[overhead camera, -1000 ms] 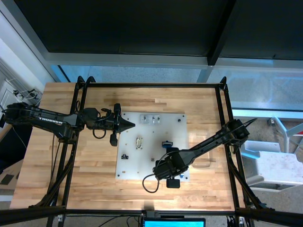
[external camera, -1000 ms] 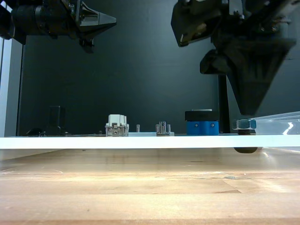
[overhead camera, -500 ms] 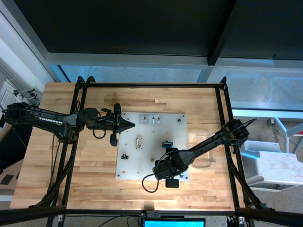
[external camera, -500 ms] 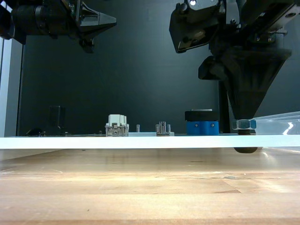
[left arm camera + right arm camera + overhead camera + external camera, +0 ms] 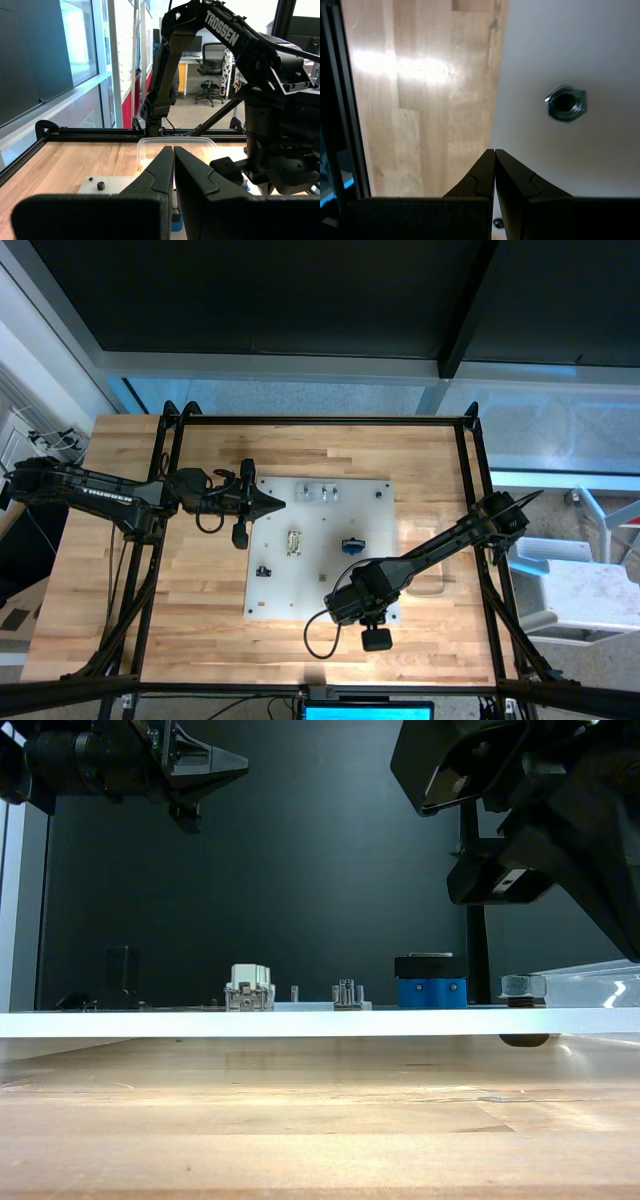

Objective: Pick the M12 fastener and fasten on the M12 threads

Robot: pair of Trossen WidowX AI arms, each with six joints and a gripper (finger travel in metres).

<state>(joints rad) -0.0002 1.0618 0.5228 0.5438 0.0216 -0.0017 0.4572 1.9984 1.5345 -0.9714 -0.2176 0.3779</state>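
Right gripper (image 5: pixel 494 151): raised over the near edge of the white board (image 5: pixel 300 580), well above the surface in the low view.
Right jaws: pressed together tip to tip, nothing between them.
Left gripper (image 5: pixel 173 148): held high over the board's far left edge, pointing inward.
Left jaws: closed against each other, gripping nothing.
M12 nut (image 5: pixel 565 102): free of both grippers, just beside the right fingertips in the right wrist view, dark bore facing up.
Nut seating: on its stud (image 5: pixel 523 1002) in the low view, resting on top with a short dark length showing beneath; hidden under the right arm in the high view.
Blue connector block (image 5: pixel 431 992): mid-board, apart from the nut.
Clear tray (image 5: pixel 600 982): behind the nut in the low view.
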